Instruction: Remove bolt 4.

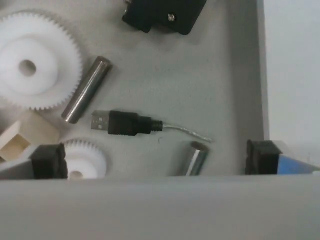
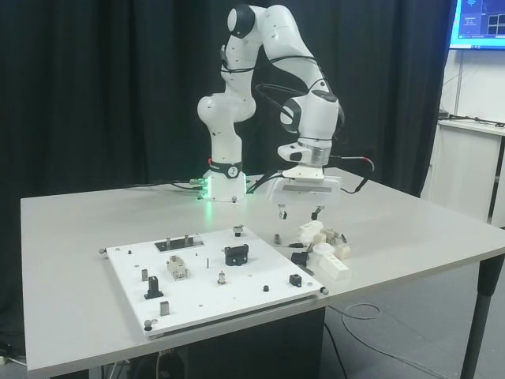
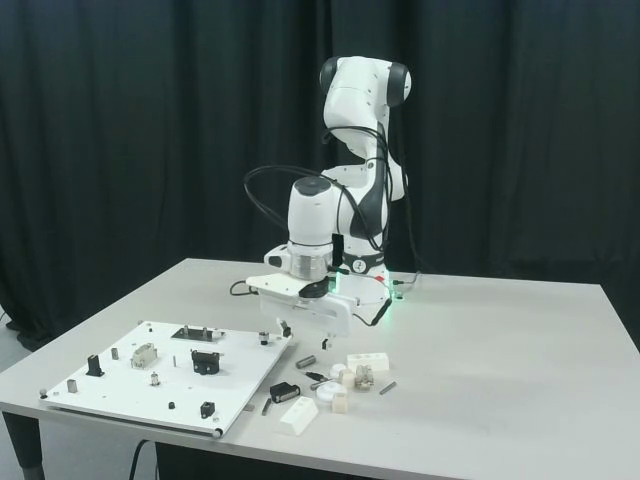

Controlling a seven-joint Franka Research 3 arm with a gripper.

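While the gripper [image 2: 299, 212] hovered with fingers spread above loose parts, at three o'clock from the white board [image 2: 207, 278], bolt 4 could not be singled out. It probably sat on that board: small, rigid, slippery metal, best pinched at its head.

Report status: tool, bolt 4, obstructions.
Tool open, empty, hovering above loose parts beside white assembly board. Bolt 4 not identifiable. Black USB plug and metal cylinder pin lie below tool.
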